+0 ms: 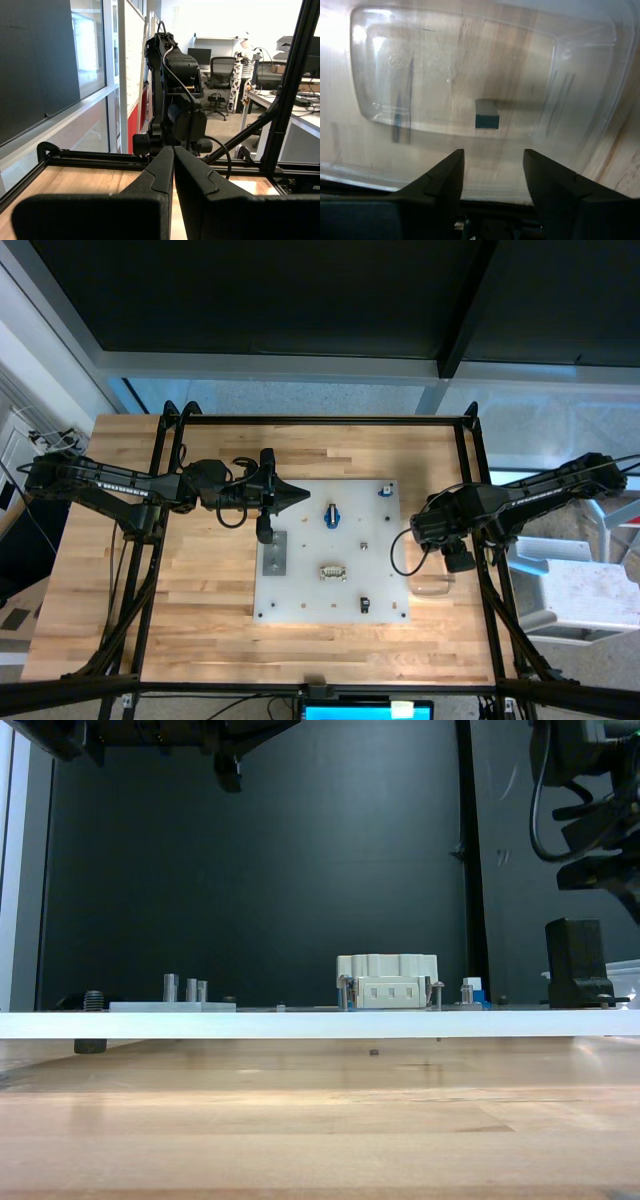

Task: Pick the 16mm bar and place in it's hole on the taskboard

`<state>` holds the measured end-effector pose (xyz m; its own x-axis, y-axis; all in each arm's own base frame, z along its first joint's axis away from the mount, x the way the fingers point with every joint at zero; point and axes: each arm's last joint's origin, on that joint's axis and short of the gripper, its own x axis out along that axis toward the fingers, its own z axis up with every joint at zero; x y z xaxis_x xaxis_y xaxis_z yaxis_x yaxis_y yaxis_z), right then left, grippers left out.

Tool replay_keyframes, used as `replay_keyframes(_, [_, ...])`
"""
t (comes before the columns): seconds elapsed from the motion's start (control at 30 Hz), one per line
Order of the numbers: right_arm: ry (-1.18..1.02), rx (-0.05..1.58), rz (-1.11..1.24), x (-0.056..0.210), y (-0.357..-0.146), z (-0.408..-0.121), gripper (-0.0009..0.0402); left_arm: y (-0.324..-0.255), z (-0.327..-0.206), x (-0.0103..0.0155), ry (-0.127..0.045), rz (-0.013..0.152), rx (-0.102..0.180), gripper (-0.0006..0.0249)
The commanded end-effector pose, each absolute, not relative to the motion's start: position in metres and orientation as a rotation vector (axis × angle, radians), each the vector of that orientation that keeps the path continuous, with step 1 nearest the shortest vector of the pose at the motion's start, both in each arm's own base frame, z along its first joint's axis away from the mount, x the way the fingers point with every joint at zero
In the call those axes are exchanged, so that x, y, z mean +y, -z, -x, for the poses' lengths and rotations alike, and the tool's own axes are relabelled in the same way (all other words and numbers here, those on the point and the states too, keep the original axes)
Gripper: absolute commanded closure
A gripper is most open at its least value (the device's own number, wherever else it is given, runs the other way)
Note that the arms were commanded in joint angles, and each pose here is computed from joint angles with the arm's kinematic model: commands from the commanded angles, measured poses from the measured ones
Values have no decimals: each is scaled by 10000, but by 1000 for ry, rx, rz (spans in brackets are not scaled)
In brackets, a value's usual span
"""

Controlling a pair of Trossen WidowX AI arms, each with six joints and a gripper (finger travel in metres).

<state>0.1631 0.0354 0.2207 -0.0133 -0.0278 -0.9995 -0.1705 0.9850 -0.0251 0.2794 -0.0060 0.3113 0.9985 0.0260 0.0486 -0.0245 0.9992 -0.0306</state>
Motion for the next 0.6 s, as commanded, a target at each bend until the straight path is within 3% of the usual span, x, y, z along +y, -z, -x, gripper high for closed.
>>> replay_keyframes(0.03, [-111,1578,161,359,-2159,-1658,201,-3112,-2794,-59,-25,30,-49,243])
replay_keyframes(0.23, [-109,1606,163,369,-2049,-1701,184,-3112,-2794,-59,-26,30,-49,243])
replay_keyframes(0.6, [-132,1600,145,389,-1925,-1736,191,-3113,-2794,-59,-25,30,-49,243])
